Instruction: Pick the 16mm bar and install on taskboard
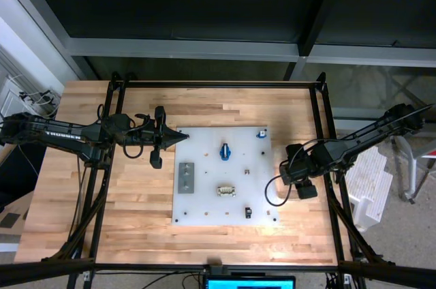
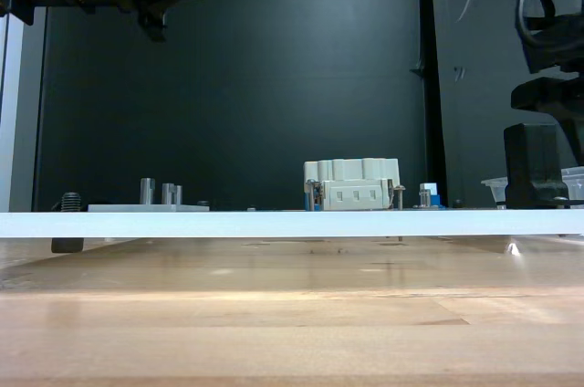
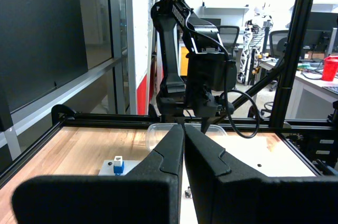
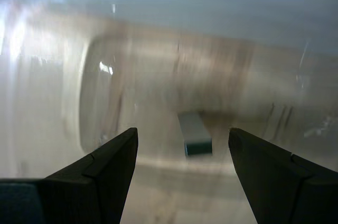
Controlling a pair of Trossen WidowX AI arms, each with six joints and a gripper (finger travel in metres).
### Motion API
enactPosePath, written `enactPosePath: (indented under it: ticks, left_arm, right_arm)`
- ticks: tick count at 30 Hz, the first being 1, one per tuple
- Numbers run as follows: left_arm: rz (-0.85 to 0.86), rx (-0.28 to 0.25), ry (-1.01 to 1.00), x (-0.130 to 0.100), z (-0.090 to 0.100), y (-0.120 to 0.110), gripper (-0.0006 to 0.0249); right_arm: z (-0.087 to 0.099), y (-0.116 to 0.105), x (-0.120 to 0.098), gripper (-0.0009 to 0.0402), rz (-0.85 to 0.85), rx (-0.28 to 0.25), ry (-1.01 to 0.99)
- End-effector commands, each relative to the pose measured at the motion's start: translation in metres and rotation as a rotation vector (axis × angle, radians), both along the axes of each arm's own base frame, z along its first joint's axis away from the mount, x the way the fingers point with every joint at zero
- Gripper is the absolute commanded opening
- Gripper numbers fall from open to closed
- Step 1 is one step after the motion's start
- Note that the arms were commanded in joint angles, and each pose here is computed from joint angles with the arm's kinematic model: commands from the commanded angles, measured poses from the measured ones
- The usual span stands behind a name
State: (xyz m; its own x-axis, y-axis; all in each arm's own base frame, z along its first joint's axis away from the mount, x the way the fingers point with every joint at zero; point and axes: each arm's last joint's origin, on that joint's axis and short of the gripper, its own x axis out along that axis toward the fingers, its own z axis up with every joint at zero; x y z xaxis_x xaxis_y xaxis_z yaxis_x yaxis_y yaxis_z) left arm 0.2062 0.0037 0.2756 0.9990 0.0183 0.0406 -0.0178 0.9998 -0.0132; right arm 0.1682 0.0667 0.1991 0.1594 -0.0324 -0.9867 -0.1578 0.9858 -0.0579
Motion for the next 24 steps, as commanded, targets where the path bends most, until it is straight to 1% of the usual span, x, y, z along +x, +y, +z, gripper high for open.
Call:
enactPosePath:
  ticks: [1, 7, 12, 15, 24]
  left_arm:
    - [0.000, 0.000, -0.001, 0.000, 0.000, 0.000, 0.0000]
    - [0.000, 0.000, 0.002, 0.000, 0.000, 0.000, 0.0000]
    - [0.000, 0.000, 0.000, 0.000, 0.000, 0.000, 0.0000]
    - [0.000, 0.000, 0.000, 0.000, 0.000, 0.000, 0.0000]
    - [0.000, 0.000, 0.000, 0.000, 0.000, 0.000, 0.0000]
  right_arm:
    - [-0.003, -0.001, -0.001, 0.0240, -0.020, -0.026, 0.000]
    - [-0.005, -0.004, -0.002, 0.0240, -0.048, -0.024, 0.006]
    - [-0.013, -0.005, -0.005, 0.0240, -0.092, -0.019, 0.014]
    - [-0.018, -0.005, -0.006, 0.0240, -0.092, -0.019, 0.013]
    - [-0.023, -0.006, -0.008, 0.0240, -0.095, -0.021, 0.021]
